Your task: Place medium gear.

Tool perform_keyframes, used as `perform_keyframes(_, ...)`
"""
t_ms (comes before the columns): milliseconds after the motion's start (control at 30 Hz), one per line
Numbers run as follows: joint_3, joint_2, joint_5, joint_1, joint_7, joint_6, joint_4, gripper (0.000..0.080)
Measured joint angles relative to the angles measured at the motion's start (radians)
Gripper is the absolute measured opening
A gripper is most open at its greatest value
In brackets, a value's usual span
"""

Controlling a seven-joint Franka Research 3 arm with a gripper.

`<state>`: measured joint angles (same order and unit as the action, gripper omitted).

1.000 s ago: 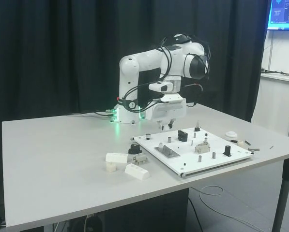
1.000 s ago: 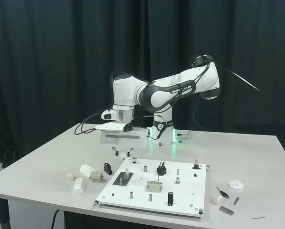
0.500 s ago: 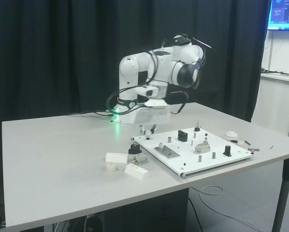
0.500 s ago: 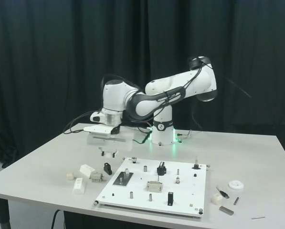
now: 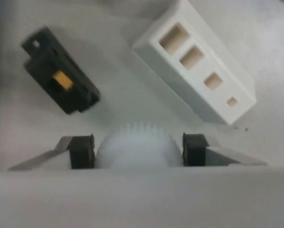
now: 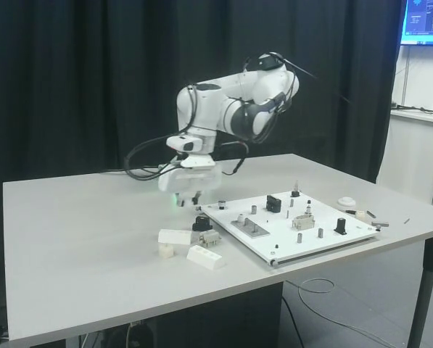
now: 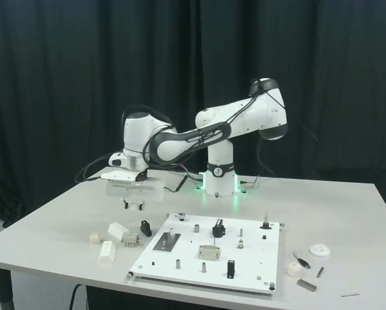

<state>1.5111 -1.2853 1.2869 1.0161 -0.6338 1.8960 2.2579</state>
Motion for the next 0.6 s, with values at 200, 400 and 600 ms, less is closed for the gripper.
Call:
perform_keyframes(200,-0.028,-0.01,0.056,-0.047,-0.073,0.013,0.015,0.04)
perform_keyframes(400,-0.063,-0.014,0.099,-0.091,-0.12,0.023,0.015,0.04)
perform_keyframes(600,-0.089,-0.016,0.129,-0.118,-0.146,0.023,0.014,0.04)
